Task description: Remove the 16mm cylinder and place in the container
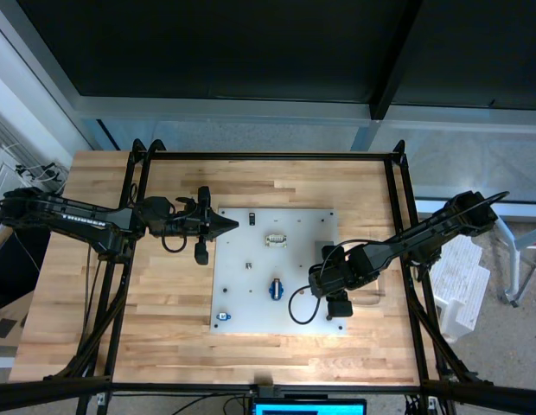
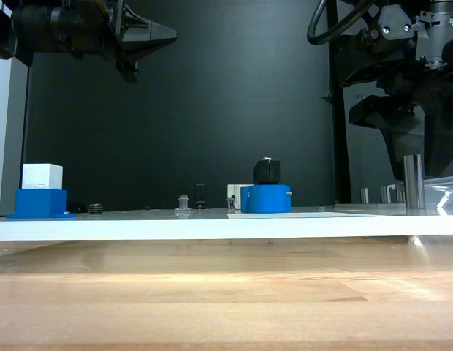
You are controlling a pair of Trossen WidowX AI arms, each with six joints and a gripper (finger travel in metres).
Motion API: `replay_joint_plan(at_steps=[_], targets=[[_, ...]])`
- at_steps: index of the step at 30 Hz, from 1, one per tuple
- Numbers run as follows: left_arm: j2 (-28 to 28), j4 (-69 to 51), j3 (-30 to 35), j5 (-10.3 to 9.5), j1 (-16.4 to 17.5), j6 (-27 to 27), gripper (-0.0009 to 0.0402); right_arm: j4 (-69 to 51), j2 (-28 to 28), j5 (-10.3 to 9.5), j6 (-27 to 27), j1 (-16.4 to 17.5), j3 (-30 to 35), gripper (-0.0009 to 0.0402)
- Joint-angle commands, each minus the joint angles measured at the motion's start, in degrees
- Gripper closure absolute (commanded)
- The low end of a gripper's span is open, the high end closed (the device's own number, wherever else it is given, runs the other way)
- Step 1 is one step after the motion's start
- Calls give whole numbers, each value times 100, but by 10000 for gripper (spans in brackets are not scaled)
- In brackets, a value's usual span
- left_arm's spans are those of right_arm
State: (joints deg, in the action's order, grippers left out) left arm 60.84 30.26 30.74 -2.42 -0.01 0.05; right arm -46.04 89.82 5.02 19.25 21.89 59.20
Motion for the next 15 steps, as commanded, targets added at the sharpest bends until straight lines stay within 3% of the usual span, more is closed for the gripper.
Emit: replay_joint_plan(at_steps=[1,15], targets=[[2,0,2,2,0,0,393,4,-4,20,-2,0,-20,246],[2,0,2,2,0,0,393,-22,-9,22,-26,-4,-20,379]])
